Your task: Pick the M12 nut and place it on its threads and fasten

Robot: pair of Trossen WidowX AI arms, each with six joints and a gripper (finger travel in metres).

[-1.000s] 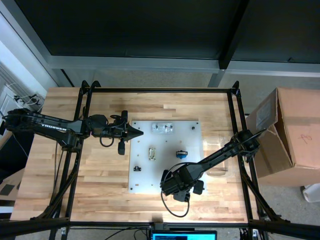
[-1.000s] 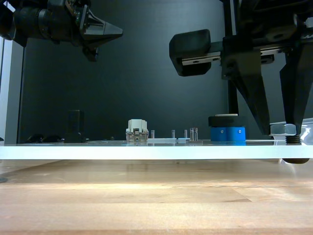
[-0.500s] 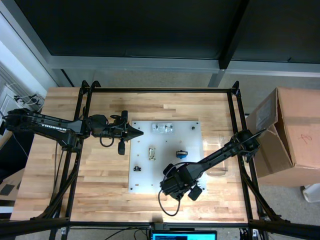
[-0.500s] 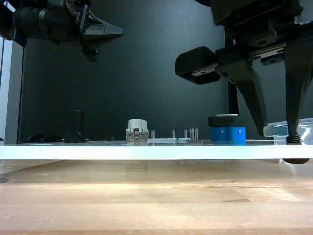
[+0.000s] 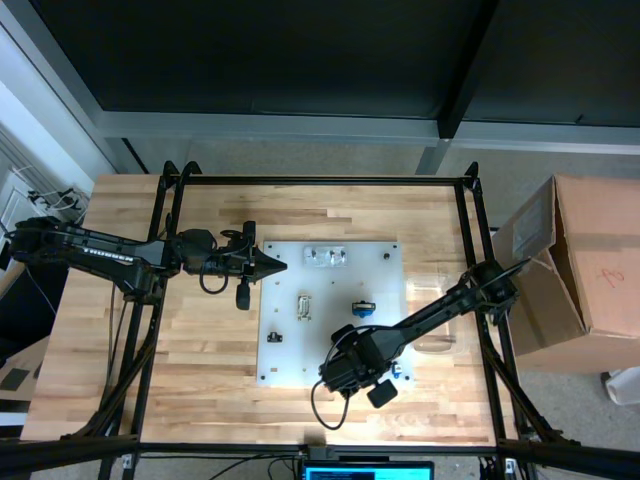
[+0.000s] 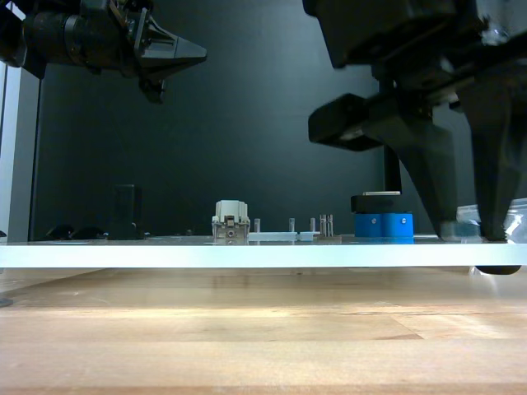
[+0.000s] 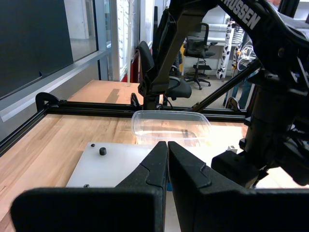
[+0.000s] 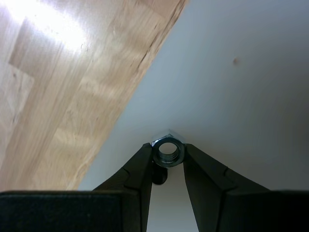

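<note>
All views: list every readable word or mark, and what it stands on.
"TROSSEN": left arm, high view.
"ROSSEN", start hidden: right arm, left wrist view.
Red scrawl on box: unreadable.
No text on left gripper, at board far left, or right gripper, holding nut near right.

The right end effector (image 6: 471, 234), gripping the M12 nut (image 8: 168, 149), stands low at the white board's (image 5: 290, 365) near right edge. A blue block (image 6: 383, 226) stands behind it and a clear tray (image 5: 437, 318) is on its right. The left end effector (image 6: 200, 53), fingers together, hangs high, with open passage beneath it down to the grey connector (image 6: 231, 224).
</note>
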